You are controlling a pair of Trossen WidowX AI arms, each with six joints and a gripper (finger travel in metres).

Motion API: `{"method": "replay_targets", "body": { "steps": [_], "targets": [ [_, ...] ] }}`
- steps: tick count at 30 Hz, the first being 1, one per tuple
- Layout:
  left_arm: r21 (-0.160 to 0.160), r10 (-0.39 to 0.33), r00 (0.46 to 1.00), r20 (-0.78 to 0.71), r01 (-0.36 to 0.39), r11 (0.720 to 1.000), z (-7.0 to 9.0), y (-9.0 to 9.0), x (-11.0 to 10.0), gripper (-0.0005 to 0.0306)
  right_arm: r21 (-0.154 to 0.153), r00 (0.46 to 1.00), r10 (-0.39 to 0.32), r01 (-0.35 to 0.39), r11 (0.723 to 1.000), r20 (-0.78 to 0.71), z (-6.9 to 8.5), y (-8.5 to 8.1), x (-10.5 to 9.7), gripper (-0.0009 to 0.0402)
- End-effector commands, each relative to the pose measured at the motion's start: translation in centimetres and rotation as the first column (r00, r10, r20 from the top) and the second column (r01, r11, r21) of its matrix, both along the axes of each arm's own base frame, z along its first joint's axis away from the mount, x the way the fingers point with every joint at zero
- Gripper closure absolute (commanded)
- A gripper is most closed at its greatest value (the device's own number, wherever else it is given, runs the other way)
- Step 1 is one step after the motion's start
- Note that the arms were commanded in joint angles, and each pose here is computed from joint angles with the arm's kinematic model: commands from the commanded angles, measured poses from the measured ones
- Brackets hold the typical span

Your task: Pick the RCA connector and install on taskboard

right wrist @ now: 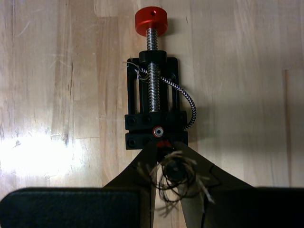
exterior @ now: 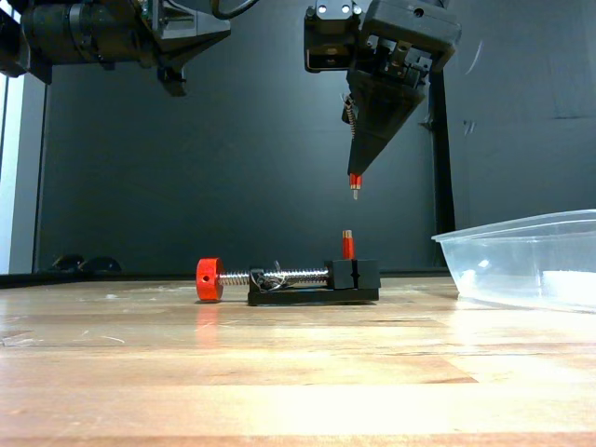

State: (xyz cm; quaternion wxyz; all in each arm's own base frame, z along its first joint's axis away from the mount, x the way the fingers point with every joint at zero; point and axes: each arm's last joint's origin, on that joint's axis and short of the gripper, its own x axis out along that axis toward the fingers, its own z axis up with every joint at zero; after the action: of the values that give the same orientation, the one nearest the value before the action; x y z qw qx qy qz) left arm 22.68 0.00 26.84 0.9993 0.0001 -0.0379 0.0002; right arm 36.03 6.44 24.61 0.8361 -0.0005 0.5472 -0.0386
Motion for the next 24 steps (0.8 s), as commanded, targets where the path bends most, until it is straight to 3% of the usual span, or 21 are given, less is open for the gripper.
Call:
{"method": "replay_targets", "body": {
  "steps": [1, 24],
  "targets": [
    [0.0, 0.0, 1.0, 0.001, 0.0, 1.0, 0.0, 0.0, 0.0, 0.03, 0.001, 1.0, -0.002, 0.002, 1.0, -0.005, -0.4, 0.1, 0.4, 0.0393],
    [0.0, 0.0, 1.0, 0.001, 0.0, 1.0, 0.0, 0.0, 0.0, 0.03, -0.002, 1.0, -0.001, 0.001, 1.0, -0.011, -2.1, 0.2, 0.9, 0.0393]
  ]
}}
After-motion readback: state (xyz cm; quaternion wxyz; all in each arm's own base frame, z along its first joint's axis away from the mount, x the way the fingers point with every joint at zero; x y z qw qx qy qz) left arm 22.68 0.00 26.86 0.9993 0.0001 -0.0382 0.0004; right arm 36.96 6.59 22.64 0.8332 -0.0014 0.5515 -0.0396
